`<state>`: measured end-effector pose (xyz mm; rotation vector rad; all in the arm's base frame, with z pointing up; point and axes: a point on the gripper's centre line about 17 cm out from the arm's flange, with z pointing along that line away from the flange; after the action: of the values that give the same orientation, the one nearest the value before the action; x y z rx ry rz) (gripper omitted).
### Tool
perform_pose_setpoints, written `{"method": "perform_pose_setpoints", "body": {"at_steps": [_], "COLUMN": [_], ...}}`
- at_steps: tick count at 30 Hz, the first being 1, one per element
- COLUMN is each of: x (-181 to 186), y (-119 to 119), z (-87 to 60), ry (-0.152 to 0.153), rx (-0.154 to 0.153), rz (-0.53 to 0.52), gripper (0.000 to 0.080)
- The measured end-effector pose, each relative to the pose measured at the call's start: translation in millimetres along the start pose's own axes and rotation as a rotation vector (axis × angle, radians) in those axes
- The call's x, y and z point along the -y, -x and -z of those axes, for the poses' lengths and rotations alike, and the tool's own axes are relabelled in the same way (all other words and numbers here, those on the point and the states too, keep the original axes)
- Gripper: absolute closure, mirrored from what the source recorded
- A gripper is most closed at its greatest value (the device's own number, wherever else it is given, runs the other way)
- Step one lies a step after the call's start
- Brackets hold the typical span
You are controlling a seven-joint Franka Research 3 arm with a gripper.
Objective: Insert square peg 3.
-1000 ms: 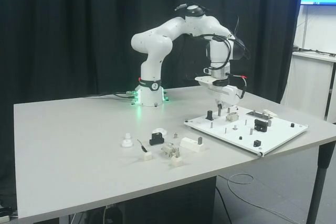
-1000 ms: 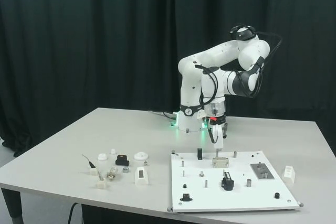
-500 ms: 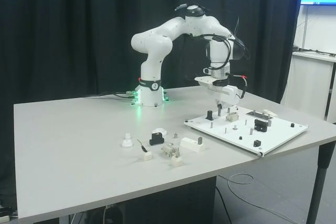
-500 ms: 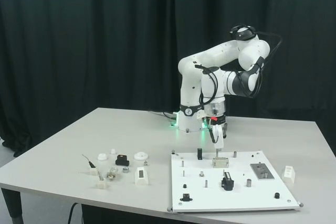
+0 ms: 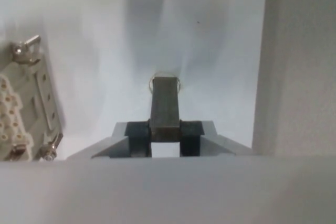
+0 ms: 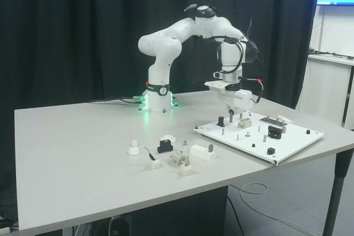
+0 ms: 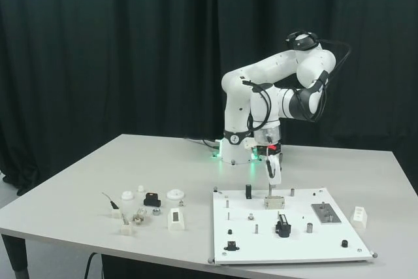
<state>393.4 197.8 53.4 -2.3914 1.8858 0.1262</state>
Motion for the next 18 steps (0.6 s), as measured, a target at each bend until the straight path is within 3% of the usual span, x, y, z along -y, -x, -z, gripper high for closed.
{"method": "perform_pose_setpoints", "body": {"at_steps": [18], "x": [-1.8], "y": [-0.9], "z": [0.4], "ry": [0.009], "rx": [-0.015], "rz": [0.193], "gripper": [0.0692]}}
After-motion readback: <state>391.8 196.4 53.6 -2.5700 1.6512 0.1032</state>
